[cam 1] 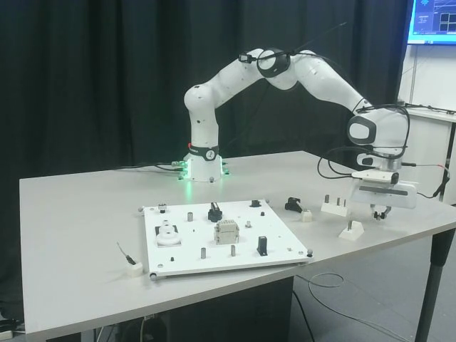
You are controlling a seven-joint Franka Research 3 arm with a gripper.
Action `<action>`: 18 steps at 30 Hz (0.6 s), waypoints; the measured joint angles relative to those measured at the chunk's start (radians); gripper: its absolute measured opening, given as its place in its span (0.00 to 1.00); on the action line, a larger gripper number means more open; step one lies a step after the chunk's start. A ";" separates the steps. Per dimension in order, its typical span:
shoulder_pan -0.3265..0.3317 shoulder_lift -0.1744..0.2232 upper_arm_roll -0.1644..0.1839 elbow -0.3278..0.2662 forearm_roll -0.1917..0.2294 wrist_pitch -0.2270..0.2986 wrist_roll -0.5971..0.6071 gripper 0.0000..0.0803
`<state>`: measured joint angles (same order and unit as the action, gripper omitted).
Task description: Insert BNC.
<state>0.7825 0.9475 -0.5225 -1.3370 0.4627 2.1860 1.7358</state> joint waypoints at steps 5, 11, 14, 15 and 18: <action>0.000 0.000 -0.010 0.003 -0.008 -0.010 -0.024 0.15; 0.001 -0.009 -0.035 0.006 -0.027 -0.060 -0.079 0.15; 0.000 -0.019 -0.051 0.006 -0.041 -0.098 -0.109 0.15; 0.000 -0.023 -0.056 0.006 -0.045 -0.111 -0.120 0.15; -0.001 -0.034 -0.074 0.005 -0.049 -0.152 -0.150 0.15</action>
<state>0.7819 0.9135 -0.5964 -1.3322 0.4142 2.0341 1.5859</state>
